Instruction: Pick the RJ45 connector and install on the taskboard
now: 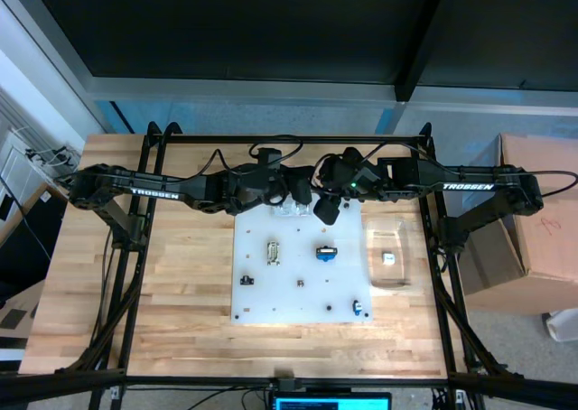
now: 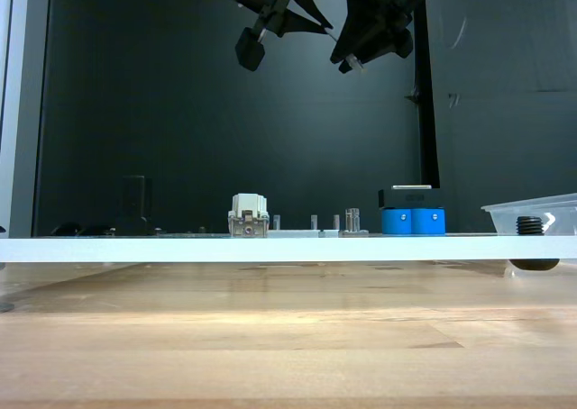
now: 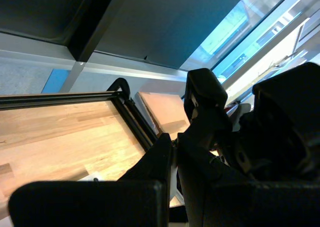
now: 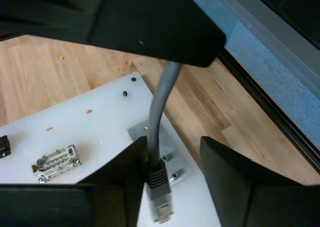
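Left fingers [image 3: 155, 159] were noted pressed together. The grey cable [image 4: 159, 112] was seen running up beneath them, so the left gripper [image 3: 172, 146] was judged clenched on that cable, though the contact itself was hidden. Right fingers [image 4: 235, 182] were spread apart and released. The RJ45 connector [image 4: 161, 207] was seen hanging between them, clear of any seat and well above the taskboard [image 4: 100, 122].

Both grippers were logged high over the board's 12 o'clock edge, with the right gripper [image 1: 327, 209] just at 4 o'clock of the left. A small metal plate [image 4: 175, 169] was seen on the board under the connector; whether it was the seat could not be told. A clear tray [image 1: 388, 256] was recorded at the board's 3 o'clock on the bench [image 1: 163, 293].

Handling was judged as follows: a light, rigid plastic plug with a brittle latch on a limp cable, so swing was expected. It would best be taken at the moulded boot [image 4: 157, 177], not the cable.
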Robot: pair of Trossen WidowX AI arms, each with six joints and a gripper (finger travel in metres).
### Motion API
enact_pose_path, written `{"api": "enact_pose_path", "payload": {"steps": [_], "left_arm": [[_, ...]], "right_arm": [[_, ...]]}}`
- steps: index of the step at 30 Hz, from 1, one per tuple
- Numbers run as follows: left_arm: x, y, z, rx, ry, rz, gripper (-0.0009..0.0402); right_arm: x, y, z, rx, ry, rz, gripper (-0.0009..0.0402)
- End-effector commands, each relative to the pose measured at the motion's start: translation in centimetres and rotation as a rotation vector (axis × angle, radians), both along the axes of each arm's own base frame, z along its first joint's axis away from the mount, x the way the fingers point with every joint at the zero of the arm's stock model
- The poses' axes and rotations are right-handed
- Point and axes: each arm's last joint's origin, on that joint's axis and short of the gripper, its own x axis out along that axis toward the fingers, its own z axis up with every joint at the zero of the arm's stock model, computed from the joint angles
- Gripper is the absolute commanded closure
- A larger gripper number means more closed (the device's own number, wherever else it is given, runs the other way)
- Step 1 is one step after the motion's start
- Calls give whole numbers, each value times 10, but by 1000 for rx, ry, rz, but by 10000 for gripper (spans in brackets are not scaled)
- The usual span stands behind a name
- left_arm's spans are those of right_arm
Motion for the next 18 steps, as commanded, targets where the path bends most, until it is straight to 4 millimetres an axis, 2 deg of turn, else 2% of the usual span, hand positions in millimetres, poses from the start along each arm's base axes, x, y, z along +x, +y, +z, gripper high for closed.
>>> {"api": "enact_pose_path", "payload": {"steps": [1,7,12,18], "left_arm": [[0,0,-1,2,7,3,393],[0,0,-1,4,7,6,392],[0,0,-1,4,12,5,377],[-1,0,-1,16,21,0,324]], "right_arm": [[0,0,0,1,4,-1,313],[0,1,0,13,4,15,397],[0,2,0,29,5,39,386],[-7,5,-2,61,18,136,391]]}}
